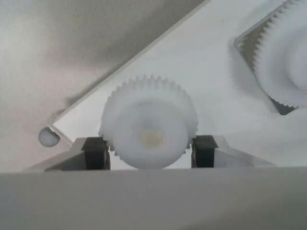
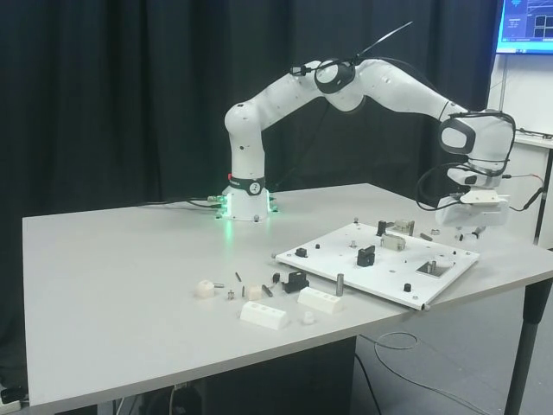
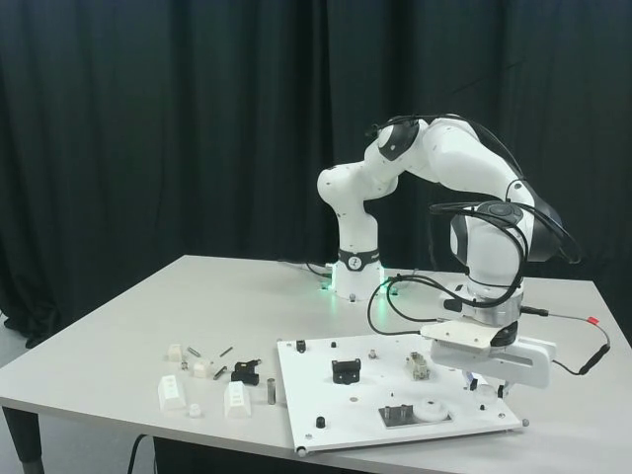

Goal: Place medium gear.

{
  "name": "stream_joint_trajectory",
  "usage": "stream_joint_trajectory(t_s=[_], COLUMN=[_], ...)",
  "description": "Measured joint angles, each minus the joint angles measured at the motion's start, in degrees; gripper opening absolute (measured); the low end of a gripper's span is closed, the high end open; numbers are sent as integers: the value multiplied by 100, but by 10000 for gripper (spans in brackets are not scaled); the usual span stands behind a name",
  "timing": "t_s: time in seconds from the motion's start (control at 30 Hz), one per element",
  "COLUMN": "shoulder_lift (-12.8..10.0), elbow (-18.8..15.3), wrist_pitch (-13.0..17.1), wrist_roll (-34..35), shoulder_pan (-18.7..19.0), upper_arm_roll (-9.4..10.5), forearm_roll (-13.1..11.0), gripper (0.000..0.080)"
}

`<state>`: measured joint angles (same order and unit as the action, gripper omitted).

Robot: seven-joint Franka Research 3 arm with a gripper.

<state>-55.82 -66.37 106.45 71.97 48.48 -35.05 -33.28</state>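
The tool (image 1: pixel 151 152) grips the medium gear (image 1: pixel 148 123) between both black pads, holding it low over the white board's (image 1: pixel 206 62) corner, presumably to seat it beside the larger gear (image 1: pixel 285 57).

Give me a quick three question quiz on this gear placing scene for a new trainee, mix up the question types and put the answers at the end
1. True or false: the hand grips a white toothed gear between its two black fingertip pads.
2. Multiple choice: in the wrist view, what lies directly under the held gear? A) the bare grey table B) the white assembly board C) a black curtain
3. Fill in the blank: in the wrist view a second gear already sits in a recess in the ____.

Key
1. True; the pads press on opposite sides of the gear.
2. B; the gear is above the board, near one corner.
3. Board; only part of that gear shows at the picture's edge.
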Motion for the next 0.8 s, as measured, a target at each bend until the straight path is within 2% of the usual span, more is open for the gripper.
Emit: stream_joint_trajectory(t_s=[0.47,0.8], shoulder_lift=[1,28], elbow=[31,76], wrist_pitch=[-46,-315], wrist_roll=[-7,-13], shoulder_pan=[5,131], upper_arm_roll=[0,6], forearm_roll=[3,-3], gripper=[370,370])
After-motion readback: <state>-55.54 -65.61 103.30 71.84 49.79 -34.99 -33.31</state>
